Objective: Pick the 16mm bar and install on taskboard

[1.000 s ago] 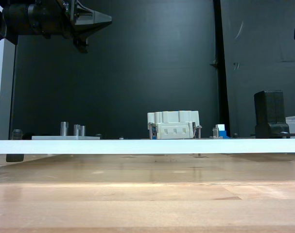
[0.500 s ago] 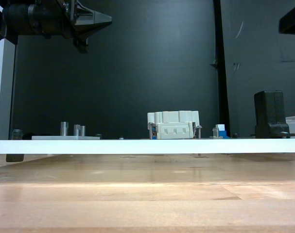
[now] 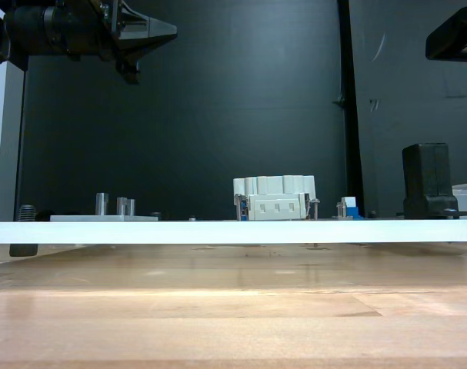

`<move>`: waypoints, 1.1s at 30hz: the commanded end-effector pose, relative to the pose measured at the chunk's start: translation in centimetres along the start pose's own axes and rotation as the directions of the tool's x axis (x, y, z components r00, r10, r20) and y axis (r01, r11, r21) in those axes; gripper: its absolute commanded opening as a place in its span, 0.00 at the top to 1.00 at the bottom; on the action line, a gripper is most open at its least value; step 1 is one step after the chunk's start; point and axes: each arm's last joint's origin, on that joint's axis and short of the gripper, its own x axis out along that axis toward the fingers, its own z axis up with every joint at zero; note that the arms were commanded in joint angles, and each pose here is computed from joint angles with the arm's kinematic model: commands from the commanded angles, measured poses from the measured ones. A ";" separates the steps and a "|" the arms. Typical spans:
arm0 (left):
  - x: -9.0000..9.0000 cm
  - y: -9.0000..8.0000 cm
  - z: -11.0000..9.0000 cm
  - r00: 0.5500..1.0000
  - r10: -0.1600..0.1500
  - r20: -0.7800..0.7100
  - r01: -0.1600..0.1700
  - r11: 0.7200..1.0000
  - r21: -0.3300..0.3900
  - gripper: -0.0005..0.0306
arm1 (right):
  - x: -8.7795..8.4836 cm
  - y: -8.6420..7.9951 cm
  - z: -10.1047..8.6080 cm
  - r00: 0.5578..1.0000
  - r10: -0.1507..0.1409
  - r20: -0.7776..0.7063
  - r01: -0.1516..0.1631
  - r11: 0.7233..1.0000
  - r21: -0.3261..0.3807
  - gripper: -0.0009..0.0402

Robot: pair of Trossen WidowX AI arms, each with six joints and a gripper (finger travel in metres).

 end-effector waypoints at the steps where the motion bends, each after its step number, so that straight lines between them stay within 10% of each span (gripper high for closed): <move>1: 0.0 0.0 0.0 1.000 0.000 0.001 0.000 1.000 0.000 0.98 | 0.3 0.0 0.1 1.000 -0.005 -0.005 0.005 1.000 0.003 0.95; 33: 0.0 0.0 0.0 1.000 0.000 0.000 0.000 1.000 0.000 0.98 | 2.8 0.2 0.5 1.000 0.000 -0.001 0.000 1.000 -0.005 0.95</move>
